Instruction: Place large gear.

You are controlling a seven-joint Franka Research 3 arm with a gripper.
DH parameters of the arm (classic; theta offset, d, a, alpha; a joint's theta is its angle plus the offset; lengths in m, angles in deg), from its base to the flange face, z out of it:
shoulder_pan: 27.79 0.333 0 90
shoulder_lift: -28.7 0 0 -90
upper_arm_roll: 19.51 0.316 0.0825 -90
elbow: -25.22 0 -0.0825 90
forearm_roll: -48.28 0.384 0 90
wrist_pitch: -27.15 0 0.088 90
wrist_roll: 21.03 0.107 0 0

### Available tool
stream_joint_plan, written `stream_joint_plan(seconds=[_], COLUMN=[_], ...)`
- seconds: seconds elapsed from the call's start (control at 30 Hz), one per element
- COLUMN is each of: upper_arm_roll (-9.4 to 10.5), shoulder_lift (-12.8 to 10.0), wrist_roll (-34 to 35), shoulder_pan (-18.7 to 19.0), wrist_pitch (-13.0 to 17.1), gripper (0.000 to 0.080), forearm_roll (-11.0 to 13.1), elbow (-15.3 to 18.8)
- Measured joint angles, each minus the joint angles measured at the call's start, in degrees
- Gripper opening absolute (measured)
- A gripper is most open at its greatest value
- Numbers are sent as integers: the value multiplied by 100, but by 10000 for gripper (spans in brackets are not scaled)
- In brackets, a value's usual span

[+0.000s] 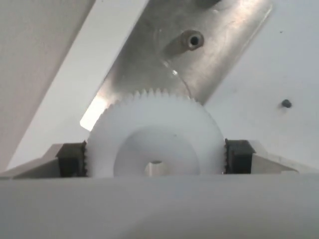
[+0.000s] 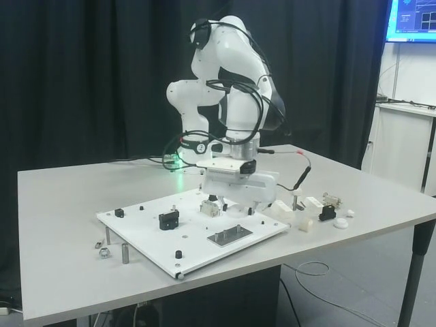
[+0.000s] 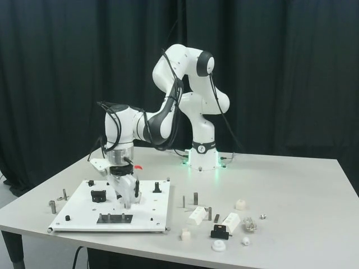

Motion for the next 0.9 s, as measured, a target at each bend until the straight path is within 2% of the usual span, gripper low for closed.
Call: stream_joint_plan(seconds=[0.9], upper_arm_roll=[-66], shoulder_lift=[-6], wrist_roll=[-306], shoulder_pan=[-1], wrist_pitch=[10], gripper=[594], forearm_roll=[0], elbow=[3])
